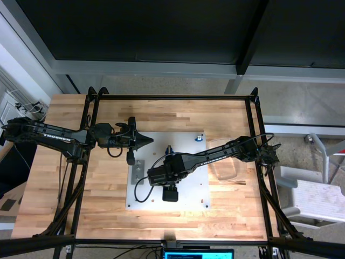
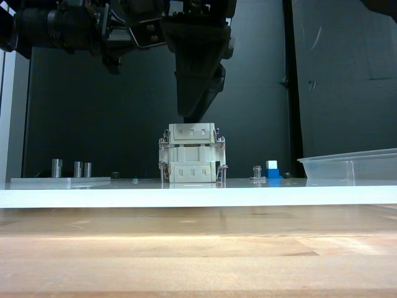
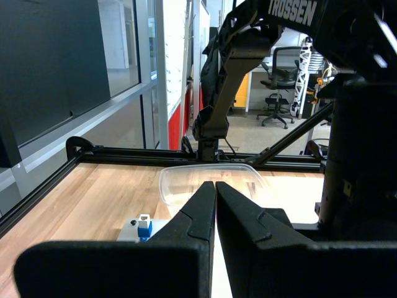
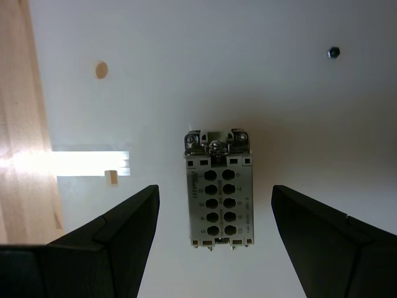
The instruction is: Remove the HAN10-E connector and place it in the container
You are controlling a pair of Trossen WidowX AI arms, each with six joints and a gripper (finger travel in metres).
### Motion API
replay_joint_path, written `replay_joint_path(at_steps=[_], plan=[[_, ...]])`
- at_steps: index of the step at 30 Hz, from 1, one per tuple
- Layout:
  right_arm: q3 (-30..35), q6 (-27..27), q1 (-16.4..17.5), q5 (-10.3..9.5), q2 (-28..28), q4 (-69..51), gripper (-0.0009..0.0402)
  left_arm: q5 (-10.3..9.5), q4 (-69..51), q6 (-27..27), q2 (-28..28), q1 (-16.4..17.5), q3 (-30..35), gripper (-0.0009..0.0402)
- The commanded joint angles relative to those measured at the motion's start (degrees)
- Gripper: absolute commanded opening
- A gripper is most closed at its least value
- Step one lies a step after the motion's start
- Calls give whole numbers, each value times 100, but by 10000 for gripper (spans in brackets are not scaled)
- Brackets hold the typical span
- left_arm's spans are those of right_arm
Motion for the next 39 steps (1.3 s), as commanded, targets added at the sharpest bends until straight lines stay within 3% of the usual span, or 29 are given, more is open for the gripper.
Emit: replay_joint_path(at_steps=[1, 25, 39], plan=[[-94, 4, 0, 7, -4, 85, 254, 2, -2, 0, 0, 2, 2, 0], [-592, 2, 0, 13, -4, 546, 252, 2, -2, 0, 2, 2, 2, 0], [-581, -48, -4, -66, -7, 533, 150, 2, -2, 0, 0, 2, 2, 0]])
